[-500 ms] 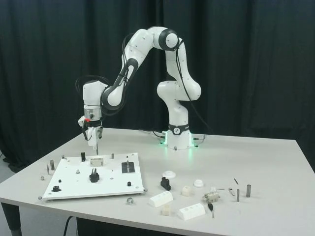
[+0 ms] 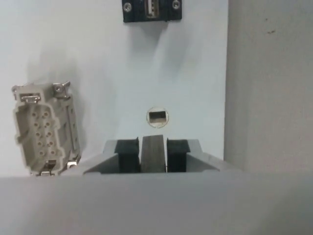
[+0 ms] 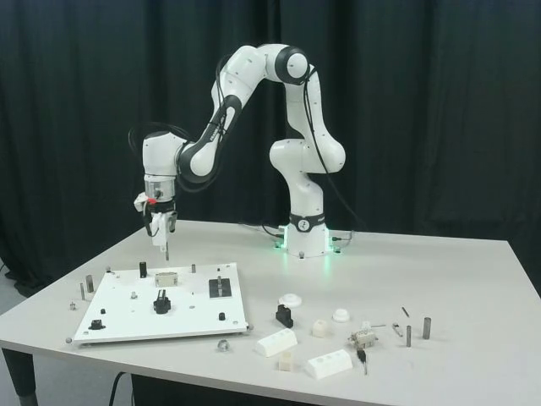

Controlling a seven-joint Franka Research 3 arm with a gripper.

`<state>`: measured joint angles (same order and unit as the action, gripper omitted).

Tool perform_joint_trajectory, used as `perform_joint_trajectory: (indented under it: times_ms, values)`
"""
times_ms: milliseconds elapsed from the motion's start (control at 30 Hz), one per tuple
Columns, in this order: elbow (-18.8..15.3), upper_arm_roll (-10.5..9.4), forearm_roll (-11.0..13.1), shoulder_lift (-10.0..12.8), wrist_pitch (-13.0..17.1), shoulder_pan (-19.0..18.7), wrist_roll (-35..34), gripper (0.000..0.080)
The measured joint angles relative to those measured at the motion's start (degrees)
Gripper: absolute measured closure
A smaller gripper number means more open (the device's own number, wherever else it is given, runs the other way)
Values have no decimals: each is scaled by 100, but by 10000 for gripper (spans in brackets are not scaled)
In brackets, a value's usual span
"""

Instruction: Place square peg 3.

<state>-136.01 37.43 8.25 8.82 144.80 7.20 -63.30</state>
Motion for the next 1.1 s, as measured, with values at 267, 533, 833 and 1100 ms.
perform_joint_trajectory:
  times_ms: [267, 533, 833, 1100]
  values:
    - [24, 0, -252, -51, -16, -14, -65, 686]
    - [67, 8, -398, -68, -16, -14, -141, 686]
    - [111, 11, -451, -73, -16, -14, -170, 686]
    - [137, 7, -465, -73, -13, -19, -167, 686]
